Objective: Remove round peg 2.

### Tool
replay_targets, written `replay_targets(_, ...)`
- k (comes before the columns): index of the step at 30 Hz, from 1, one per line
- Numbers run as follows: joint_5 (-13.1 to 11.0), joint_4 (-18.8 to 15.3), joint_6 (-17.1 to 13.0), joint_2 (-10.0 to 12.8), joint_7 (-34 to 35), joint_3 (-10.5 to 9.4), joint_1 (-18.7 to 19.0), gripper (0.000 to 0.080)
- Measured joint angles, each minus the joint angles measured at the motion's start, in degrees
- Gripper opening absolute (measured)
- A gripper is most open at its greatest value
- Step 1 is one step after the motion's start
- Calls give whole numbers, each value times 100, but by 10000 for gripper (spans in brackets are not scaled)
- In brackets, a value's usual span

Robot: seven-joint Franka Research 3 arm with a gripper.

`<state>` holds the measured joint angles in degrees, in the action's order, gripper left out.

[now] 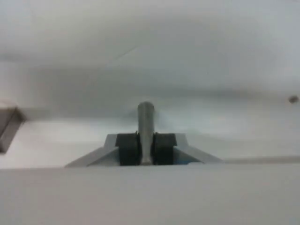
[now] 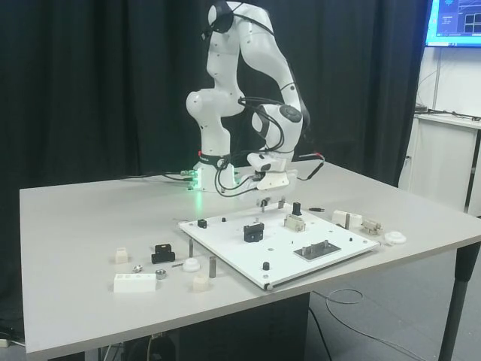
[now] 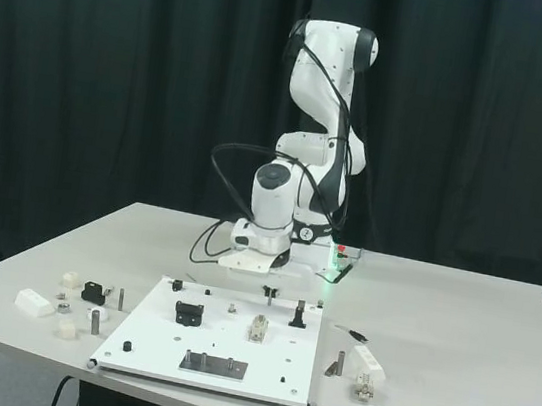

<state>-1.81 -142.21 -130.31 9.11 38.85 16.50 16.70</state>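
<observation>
Peg point(image 1: 146, 123) sits pinched between the black pads of the claw point(image 1: 146, 150) above the far edge of the white board point(image 2: 316, 263) on the table point(image 2: 83, 218), so the lift should run straight up, grip firm, without tilting against the hole.

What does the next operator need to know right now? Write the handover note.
Gripper: shut on the round peg, which stands upright between the black finger pads.
Position: the gripper hangs just above the far edge of the white board; whether the peg has left its hole cannot be told.
Done: peg grasped.
Left: lift it clear if needed, then set it down on the grey table.
</observation>
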Motion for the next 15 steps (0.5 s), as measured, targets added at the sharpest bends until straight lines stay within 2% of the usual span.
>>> replay_targets(7,144,100,503,-385,12,41,-12,72)
replay_targets(15,239,113,676,-693,51,62,-27,72)
